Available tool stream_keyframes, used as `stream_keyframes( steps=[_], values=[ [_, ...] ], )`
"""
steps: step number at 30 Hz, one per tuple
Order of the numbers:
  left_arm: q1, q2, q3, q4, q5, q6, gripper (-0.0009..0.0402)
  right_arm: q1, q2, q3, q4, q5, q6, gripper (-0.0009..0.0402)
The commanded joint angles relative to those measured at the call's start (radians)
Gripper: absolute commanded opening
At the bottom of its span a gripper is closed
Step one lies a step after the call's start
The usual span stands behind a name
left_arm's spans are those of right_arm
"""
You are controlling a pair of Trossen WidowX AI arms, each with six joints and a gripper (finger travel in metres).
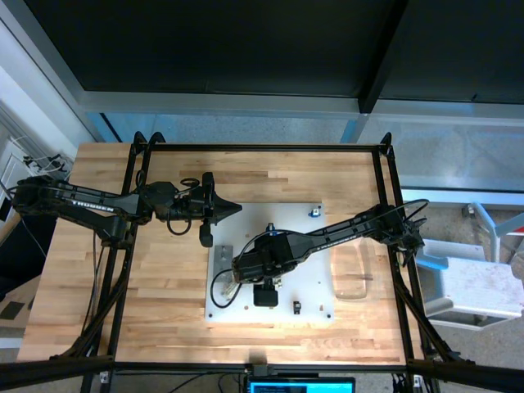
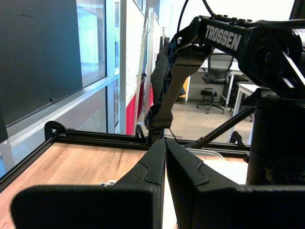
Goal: Pick the HAN10E connector and install in the HAN10E hub
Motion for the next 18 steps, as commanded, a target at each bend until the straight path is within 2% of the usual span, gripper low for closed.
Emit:
stream_keyframes(
  steps=[1,10,15,18],
  values=[
    [0.0,0.0,0.0,0.0,0.0,0.0,0.0,-0.001,-0.002,0.0,0.0,0.001,-0.016,0.0301],
    [0.0,0.0,0.0,0.0,0.0,0.0,0.0,-0.002,-0.004,0.0,-0.003,0.0,-0.072,0.0297],
    [0.0,0.0,0.0,0.0,0.0,0.0,0.0,0.0,-0.014,0.0,-0.047,-0.003,0.01,0.0294],
    [0.0,0.0,0.0,0.0,0.0,0.0,0.0,0.004,-0.044,-0.006,-0.054,0.009,0.021,0.0288]
  ],
)
